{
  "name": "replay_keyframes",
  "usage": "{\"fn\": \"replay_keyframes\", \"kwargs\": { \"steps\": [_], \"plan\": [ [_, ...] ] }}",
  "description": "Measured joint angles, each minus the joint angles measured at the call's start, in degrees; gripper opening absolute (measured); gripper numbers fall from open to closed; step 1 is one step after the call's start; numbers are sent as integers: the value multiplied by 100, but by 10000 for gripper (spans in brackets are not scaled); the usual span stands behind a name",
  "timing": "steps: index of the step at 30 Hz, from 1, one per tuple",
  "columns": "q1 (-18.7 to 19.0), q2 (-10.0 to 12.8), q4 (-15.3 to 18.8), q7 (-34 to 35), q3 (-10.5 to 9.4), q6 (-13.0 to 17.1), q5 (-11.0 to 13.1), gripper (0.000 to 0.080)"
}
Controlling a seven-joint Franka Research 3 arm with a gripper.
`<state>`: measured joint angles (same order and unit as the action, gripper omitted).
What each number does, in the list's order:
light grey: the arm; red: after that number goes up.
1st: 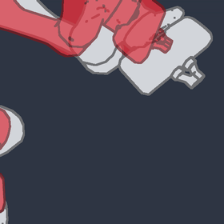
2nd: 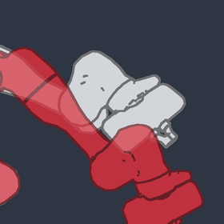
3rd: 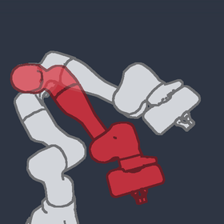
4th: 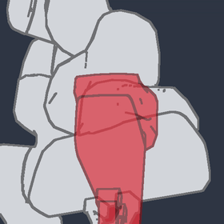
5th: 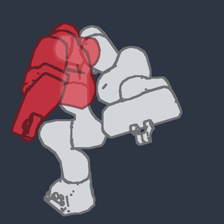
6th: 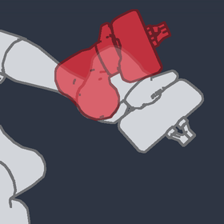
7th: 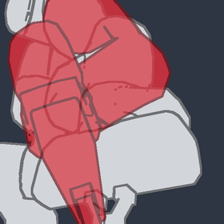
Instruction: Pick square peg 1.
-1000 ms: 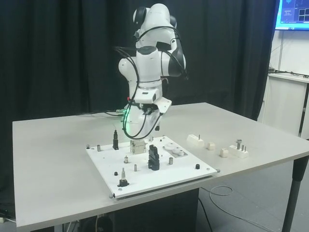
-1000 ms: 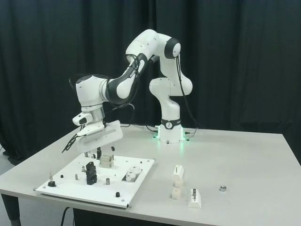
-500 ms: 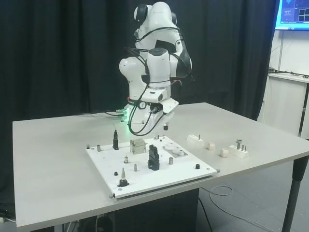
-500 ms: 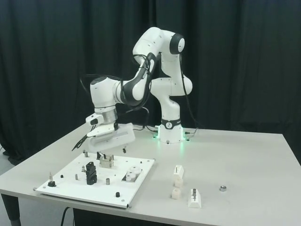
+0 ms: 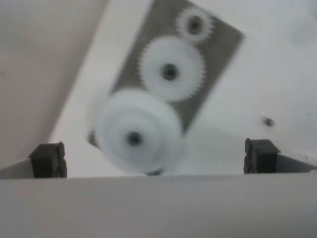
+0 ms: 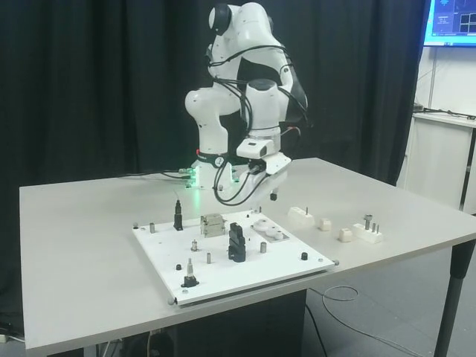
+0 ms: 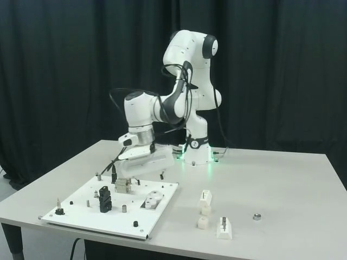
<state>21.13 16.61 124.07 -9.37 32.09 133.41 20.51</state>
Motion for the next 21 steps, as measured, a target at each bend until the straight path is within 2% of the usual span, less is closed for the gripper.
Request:
{"fn": "replay_keyframes", "kwargs": {
  "steps": [10, 21],
  "plan": [
    [520, -277, 472, 852, -3, 397, -85, 800],
    [1092, -438, 814, 1881, -5, 802, -200, 800]
  ]
}}
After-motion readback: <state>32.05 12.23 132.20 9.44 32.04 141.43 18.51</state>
